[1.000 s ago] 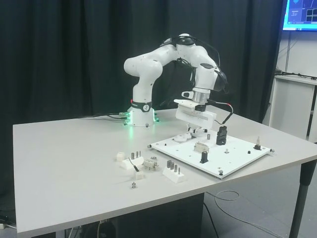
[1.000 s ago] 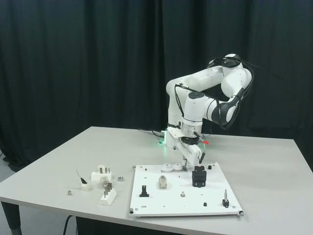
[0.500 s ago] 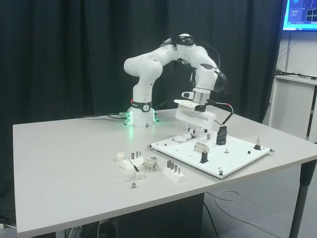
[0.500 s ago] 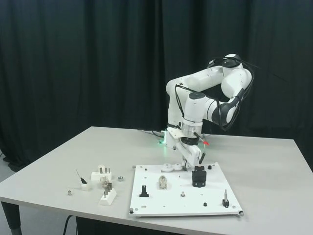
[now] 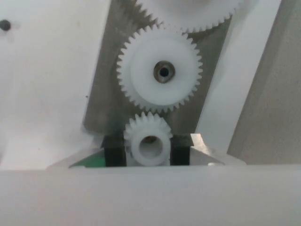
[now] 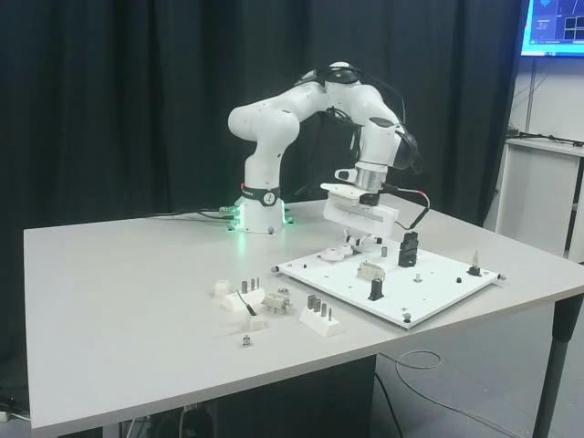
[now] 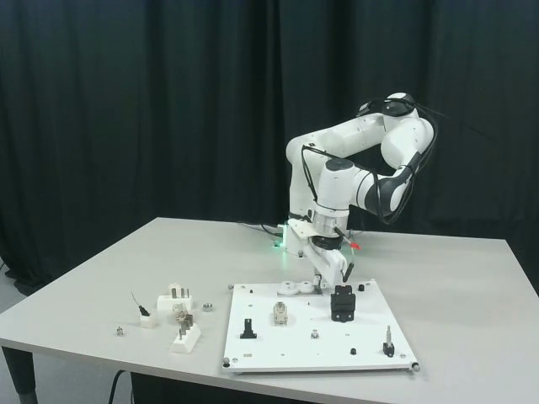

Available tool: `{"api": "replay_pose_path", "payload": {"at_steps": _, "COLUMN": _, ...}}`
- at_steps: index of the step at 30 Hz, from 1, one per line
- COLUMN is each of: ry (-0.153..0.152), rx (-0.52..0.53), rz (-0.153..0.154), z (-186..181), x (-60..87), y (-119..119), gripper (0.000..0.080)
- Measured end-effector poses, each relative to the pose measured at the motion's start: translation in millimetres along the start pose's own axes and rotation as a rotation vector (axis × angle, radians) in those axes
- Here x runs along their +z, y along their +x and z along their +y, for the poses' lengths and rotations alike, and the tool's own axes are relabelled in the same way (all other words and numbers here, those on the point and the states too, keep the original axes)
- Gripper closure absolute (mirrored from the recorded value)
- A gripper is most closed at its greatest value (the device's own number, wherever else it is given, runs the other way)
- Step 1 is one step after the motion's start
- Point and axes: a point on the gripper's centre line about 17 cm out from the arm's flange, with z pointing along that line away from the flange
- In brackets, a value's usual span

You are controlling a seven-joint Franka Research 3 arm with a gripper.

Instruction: Insert small gear.

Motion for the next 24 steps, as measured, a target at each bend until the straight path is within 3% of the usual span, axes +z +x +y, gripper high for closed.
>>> {"api": "replay_pose_path", "payload": {"at_steps": 24, "ry": 0.009, "rx": 0.008, "rz": -0.001, "z": -2.6, "x": -2.3, "y": -0.3, "gripper": 0.0603}}
